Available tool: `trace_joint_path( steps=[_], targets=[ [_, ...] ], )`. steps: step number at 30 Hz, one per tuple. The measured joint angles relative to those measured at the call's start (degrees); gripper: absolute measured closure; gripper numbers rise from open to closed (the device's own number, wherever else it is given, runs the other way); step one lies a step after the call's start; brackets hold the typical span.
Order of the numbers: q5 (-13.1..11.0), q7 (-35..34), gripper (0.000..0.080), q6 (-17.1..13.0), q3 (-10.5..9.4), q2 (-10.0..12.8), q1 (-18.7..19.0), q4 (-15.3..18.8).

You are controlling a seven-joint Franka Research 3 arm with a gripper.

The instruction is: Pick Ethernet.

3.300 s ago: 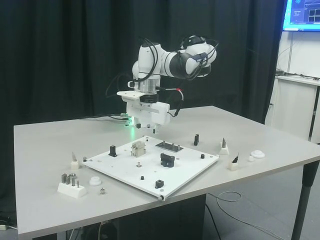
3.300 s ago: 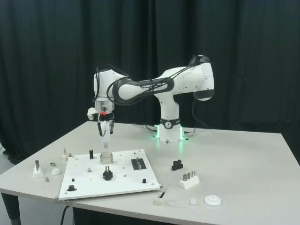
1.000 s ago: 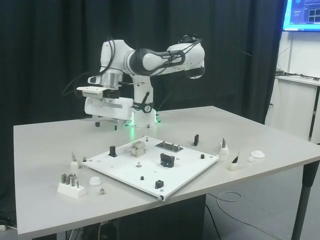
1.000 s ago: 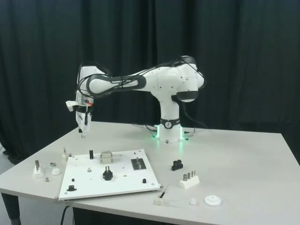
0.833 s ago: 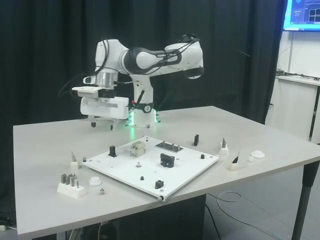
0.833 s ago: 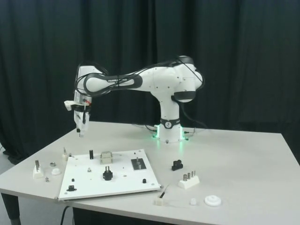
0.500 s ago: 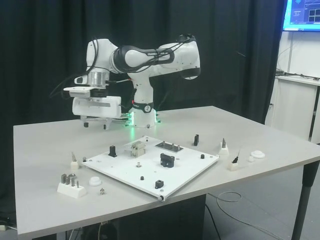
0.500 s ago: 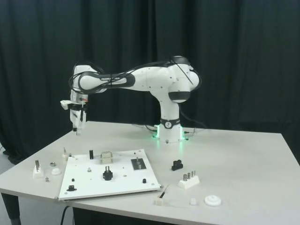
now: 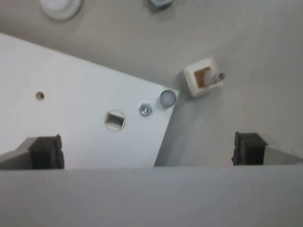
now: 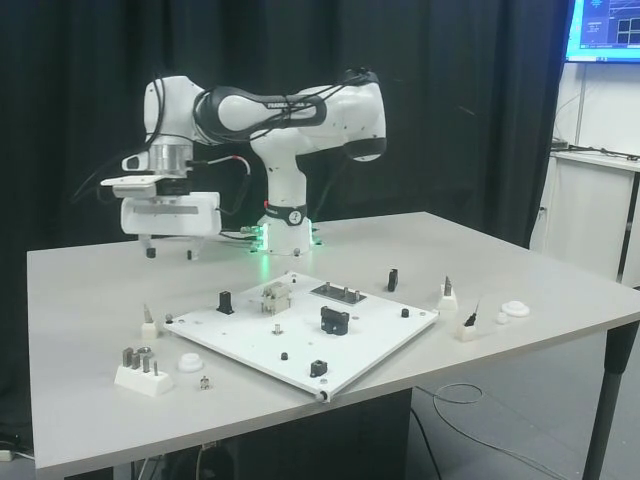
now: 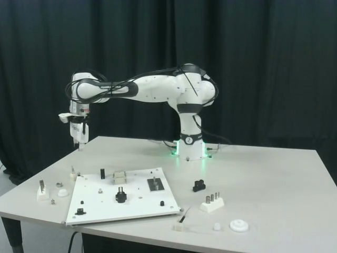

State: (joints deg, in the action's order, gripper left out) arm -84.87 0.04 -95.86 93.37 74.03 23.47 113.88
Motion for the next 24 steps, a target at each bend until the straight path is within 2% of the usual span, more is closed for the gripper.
trace_joint_path(
  steps=[13,24],
  targets=[
    [0.1,2.8,0.0003,1.9,-3.00,0.0,-8.4,-9.2],
    [0.9,6.7,0.0003,3.6,-5.22,0.0,-13.6,-14.5]
  ],
)
